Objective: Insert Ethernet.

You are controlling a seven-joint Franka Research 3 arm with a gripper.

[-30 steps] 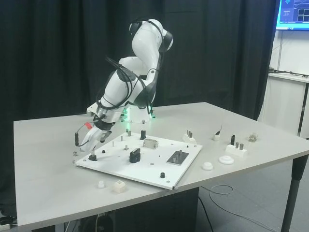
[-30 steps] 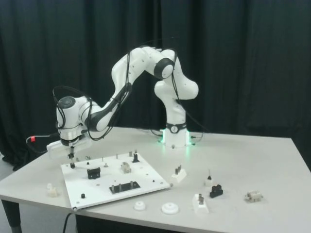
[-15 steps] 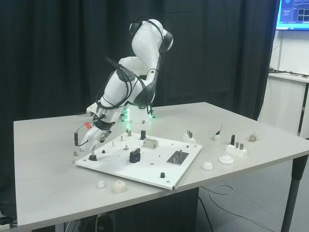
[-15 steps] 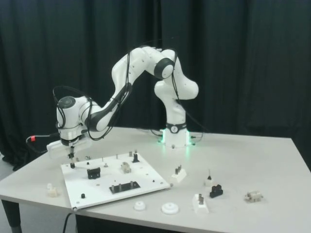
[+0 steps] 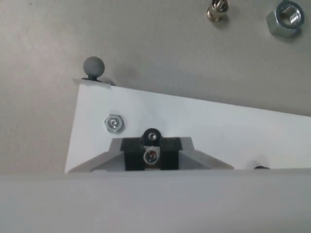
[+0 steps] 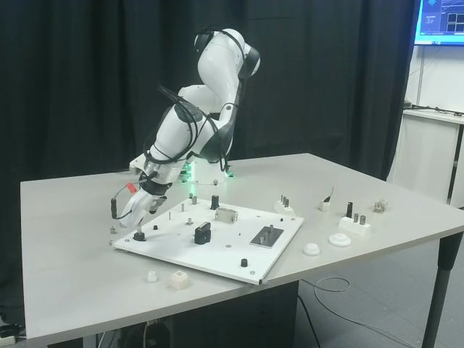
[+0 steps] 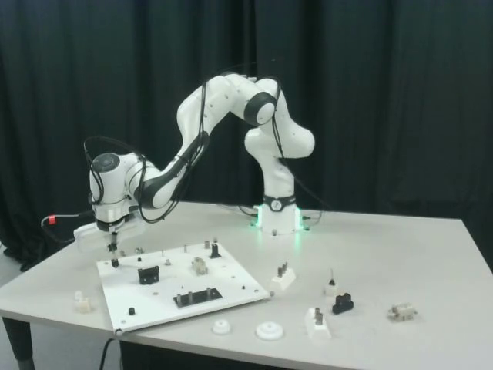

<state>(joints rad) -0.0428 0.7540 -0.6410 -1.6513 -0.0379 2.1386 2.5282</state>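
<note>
Gripper over the board's corner

We saw the gripper [image 7: 114, 254] poised above a corner of the white board [image 6: 217, 250], its fingers closed on a small black plug [image 5: 151, 156]. The plug stood just over a black socket [image 6: 139, 236] on the board. A grey ball [image 5: 93, 65] and a nut [image 5: 285, 18] lay on the grey table [image 6: 65, 254].

The arm [image 7: 202, 116] is white with rounded, bulbous links and black bands at its joints. Black cables loop along its outside down to the wrist. A green light glows at its base [image 7: 278, 219], bolted to the grey desk [image 7: 400, 254].
</note>
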